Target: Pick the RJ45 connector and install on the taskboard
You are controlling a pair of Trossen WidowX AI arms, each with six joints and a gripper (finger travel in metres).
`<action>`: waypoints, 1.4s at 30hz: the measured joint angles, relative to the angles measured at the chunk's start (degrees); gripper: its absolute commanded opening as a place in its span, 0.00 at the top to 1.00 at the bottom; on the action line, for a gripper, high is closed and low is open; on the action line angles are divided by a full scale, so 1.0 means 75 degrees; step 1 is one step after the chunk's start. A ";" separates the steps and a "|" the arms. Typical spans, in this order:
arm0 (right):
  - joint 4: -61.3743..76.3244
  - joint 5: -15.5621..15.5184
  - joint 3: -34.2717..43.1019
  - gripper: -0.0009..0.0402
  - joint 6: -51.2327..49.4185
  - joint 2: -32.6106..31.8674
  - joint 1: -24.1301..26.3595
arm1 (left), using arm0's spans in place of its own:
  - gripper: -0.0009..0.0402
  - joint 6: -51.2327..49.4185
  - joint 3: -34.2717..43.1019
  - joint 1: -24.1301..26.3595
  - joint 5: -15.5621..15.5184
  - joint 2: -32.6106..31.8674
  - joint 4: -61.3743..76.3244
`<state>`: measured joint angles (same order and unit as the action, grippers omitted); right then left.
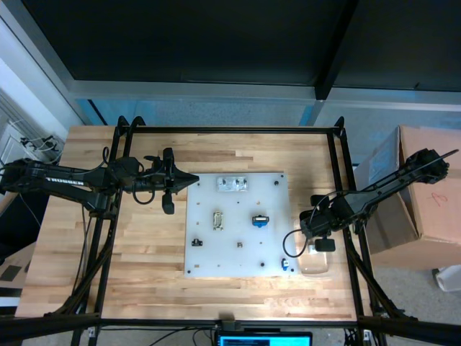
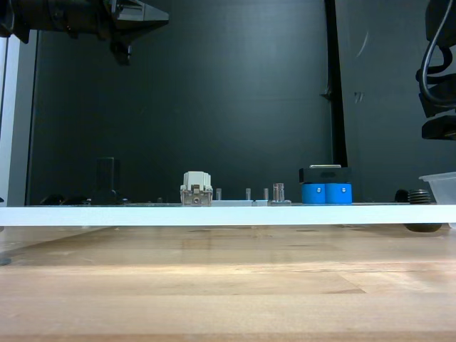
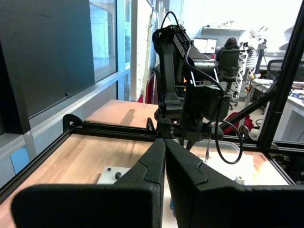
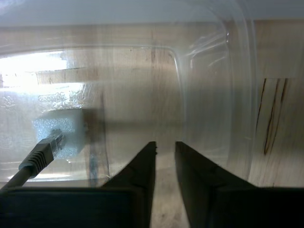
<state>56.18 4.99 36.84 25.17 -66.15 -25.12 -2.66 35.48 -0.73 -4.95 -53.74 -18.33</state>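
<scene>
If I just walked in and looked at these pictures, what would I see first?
Probably the white task board in the middle of the wooden table. The left pincer, shut, hangs high beside the board's left edge; the right pincer, slightly open, hovers over a clear plastic tray at the board's right. In that tray the grey RJ45 connector lies free, held by nothing.

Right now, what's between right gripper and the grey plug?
Right wrist view: just bare clear plastic tray. Grey RJ45 connector lies free there, right gripper above. Left gripper: above white board's edge.
</scene>
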 measured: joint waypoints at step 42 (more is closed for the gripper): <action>0.1142 -0.0041 0.1113 0.98 0.1291 0.0956 -0.0799 | 0.98 -0.0003 0.0003 0.0000 0.0000 0.0000 0.0003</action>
<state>64.75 4.69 45.19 34.85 -58.98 -31.11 -2.68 35.51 -0.73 -4.95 -53.74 -18.31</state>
